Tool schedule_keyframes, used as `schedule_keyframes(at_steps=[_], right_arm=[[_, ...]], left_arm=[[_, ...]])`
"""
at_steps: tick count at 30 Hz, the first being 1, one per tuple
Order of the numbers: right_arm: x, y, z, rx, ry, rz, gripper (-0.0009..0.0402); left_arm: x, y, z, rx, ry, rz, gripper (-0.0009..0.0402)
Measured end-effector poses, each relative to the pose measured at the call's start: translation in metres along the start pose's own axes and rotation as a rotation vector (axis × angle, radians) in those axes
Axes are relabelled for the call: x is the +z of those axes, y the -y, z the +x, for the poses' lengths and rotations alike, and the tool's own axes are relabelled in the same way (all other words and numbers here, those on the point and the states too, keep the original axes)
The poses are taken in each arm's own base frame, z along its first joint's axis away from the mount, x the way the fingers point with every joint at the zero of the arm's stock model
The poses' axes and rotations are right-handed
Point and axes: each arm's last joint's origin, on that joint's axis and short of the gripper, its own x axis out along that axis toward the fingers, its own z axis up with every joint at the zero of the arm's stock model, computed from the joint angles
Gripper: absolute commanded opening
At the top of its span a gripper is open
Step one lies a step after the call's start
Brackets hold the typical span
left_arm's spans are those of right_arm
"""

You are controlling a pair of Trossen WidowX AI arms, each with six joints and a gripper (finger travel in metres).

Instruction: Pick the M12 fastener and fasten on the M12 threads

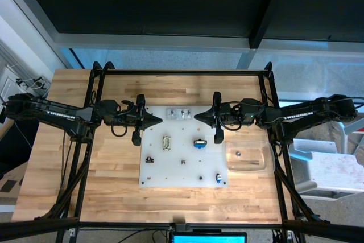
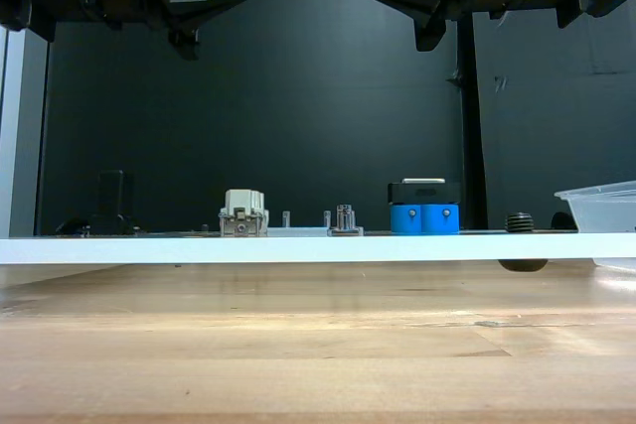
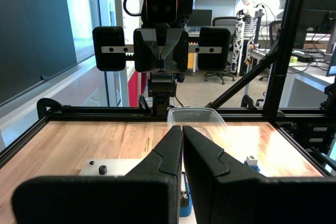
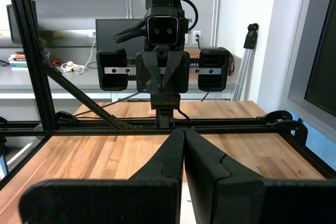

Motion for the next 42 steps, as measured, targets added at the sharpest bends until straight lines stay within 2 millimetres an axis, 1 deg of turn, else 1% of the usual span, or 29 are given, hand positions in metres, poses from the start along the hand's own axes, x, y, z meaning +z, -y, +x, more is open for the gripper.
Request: schedule_keyframes(at_steps=[17,22,28,37,42], right_arm=[[0.0,-0.001,0.0,0.002,-0.015,0.003,0.0],[0.004,-0.005,0.005,0.022,-0.166,-0.056,0.0],[0.014,-0.015,0.005,0.101,-0.35,-0.118,0.0],[0.031,-0.02,-0.005,0.133,-0.609,-0.138,0.0],[0.035,-0.024,-0.012,0.16,-0.727,-0.166,0.0]], left_arm=[[0.0,0.0,0.0,0.0,0.0,0.0,0.0],[0.0,0.0,0.0,0.0,0.0,0.0,0.0],[0.0,0.0,0.0,0.0,0.0,0.0,0.0],[0.0,0.0,0.0,0.0,0.0,0.0,0.0],[0.0,0.0,0.0,0.0,0.0,0.0,0.0]])
